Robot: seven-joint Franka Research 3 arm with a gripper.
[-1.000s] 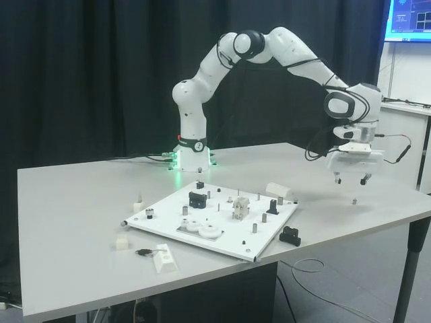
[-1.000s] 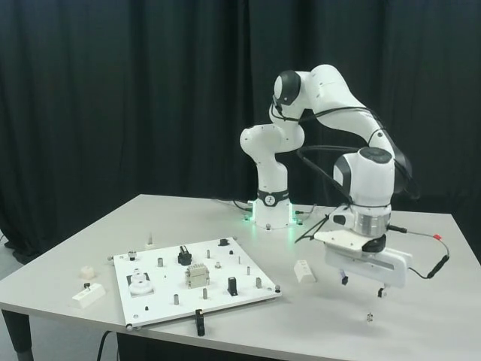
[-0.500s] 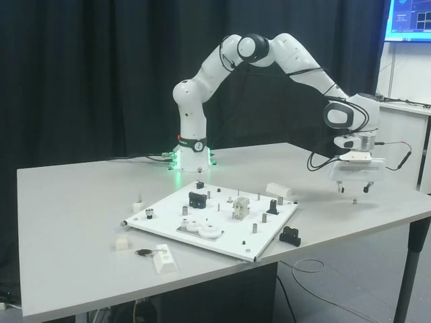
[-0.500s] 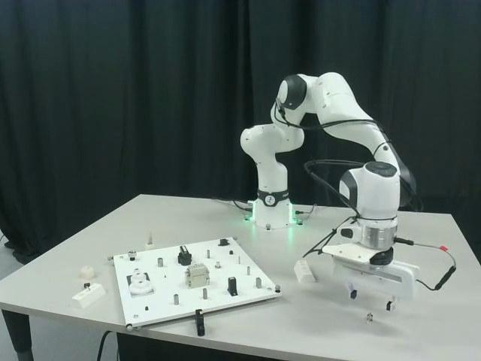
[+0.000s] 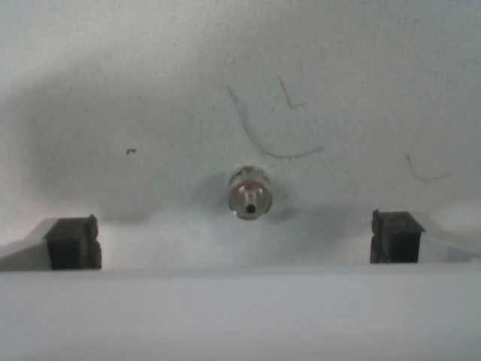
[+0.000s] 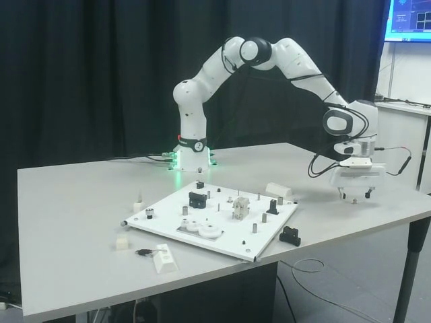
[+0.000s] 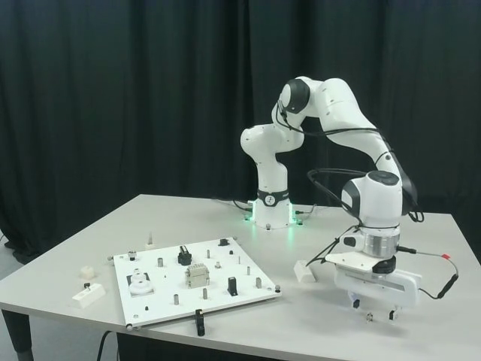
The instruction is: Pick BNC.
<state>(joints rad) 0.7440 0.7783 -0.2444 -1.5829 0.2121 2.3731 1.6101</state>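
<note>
Wrist view: the gripper stands open, its two black fingertips wide apart and level with each other, one on either side of the BNC. The BNC, a small metal connector standing upright on the grey table, lies between the fingertips, roughly midway, and touches neither. Faint scratch marks show on the table surface just beyond it.

First room view: the gripper hangs low over the table, close to the edge farthest from the white arm's base, where a green light glows. The BNC is too small and too hidden beneath the hand to be made out with certainty.

Second room view: the gripper sits just above the table, and the BNC appears as a small object between the fingertips. A small white block rests on the table just beside the gripper's mount. Well apart, toward the opposite side, lies the white assembly board, carrying pegs, gears and black fittings. A black clip lies at the board's near edge, and two further white parts lie beyond the board's far side.
</note>
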